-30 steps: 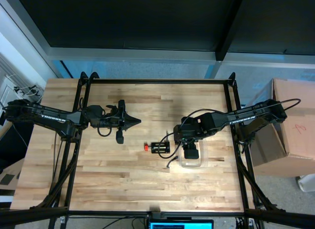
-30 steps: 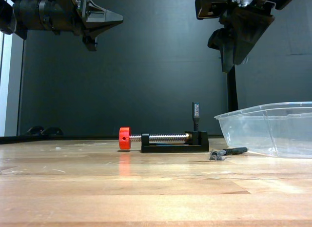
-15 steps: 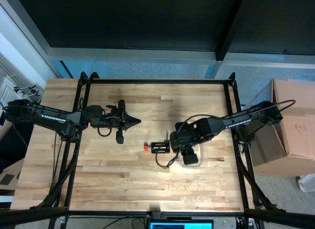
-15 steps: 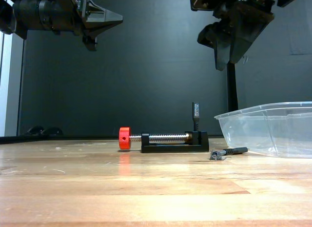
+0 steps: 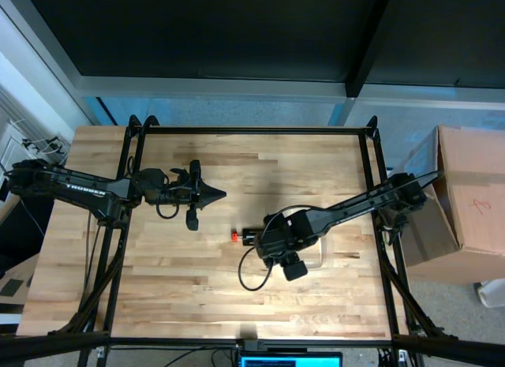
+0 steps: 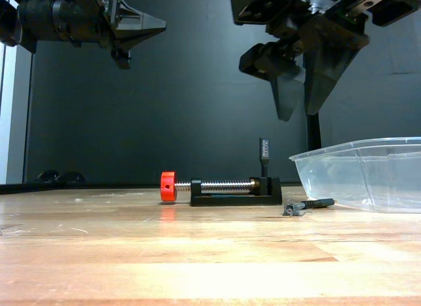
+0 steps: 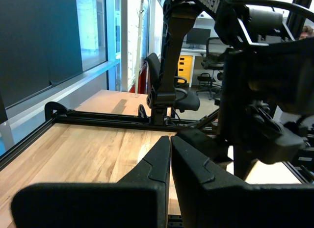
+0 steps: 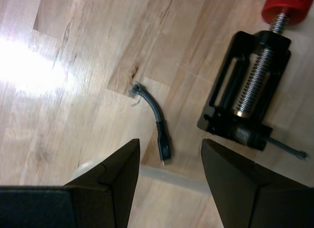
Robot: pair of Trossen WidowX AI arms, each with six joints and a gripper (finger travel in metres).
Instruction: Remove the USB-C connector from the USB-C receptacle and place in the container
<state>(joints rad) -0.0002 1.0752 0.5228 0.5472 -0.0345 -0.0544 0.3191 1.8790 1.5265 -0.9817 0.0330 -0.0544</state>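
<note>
**Right gripper open over the loose connector**

My right gripper (image 6: 296,112) hangs open above the connector (image 8: 159,130). It lies free on the table (image 5: 197,280), just beside the clamp (image 8: 245,95) and outside the container (image 6: 368,171). My left gripper (image 7: 170,139), fingers pressed together, hovers high, well apart.

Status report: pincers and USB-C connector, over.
Left pincer shut, raised at left. Right pincer open above USB-C connector, lying free on table beside clamp.

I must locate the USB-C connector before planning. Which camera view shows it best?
The right wrist view: the USB-C connector lies free on the wood, whole, under the open right gripper. The low view shows it side-on beside the container. The high view hides it; the shut left gripper, high at left, sees nothing of it.
</note>
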